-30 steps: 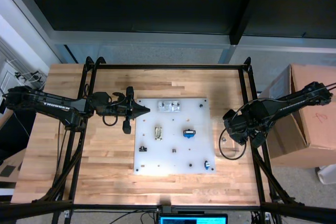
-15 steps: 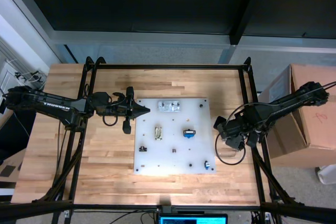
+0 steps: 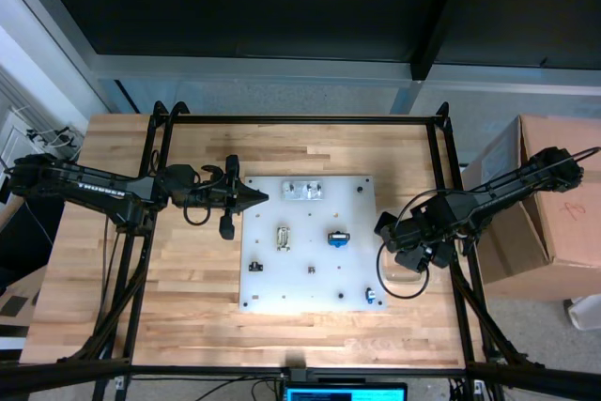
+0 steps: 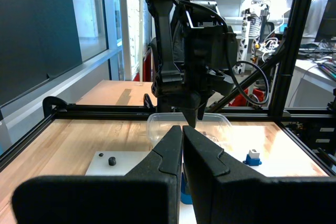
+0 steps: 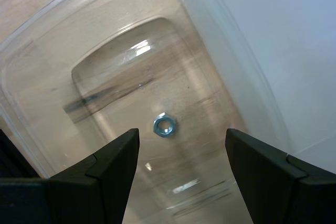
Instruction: Pick the M12 nut and place it on its threads and fasten
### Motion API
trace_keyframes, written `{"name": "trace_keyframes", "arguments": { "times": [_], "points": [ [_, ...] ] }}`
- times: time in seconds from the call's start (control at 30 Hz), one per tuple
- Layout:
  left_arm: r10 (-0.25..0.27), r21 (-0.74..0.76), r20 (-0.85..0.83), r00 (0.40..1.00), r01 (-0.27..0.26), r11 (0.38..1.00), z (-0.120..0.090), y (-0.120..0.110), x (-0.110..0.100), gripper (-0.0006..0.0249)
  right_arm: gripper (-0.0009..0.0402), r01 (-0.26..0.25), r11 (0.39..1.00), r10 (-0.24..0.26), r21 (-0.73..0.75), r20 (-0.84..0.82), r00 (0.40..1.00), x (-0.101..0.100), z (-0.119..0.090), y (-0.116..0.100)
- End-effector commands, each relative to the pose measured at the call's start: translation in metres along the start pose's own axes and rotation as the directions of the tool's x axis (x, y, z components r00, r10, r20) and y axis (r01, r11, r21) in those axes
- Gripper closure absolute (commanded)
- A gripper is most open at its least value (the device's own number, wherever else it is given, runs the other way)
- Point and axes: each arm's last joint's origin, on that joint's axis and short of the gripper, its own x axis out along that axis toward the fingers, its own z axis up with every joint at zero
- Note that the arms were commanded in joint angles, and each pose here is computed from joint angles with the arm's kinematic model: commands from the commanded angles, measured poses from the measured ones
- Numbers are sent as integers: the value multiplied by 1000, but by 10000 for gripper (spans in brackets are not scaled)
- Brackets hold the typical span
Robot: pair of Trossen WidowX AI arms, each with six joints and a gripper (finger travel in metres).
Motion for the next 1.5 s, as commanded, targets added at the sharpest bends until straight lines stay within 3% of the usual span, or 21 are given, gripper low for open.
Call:
{"name": "trace_keyframes", "arguments": {
  "times": [0.03,0.37,0.97,1.5],
  "points": [
    [0,0,0,1000,0,1000,0,0,0,243,169,-4,1000,4,11,-5,1000,1,-1,1],
    [0,0,0,1000,0,1000,0,0,0,243,170,0,1000,0,11,-1,1000,8,4,-3],
    [0,0,0,1000,0,1000,0,0,0,243,169,-55,996,60,77,-72,996,30,-4,3],
    [0,0,0,1000,0,1000,0,0,0,243,169,-60,995,66,77,-79,995,49,-6,4]
  ]
}}
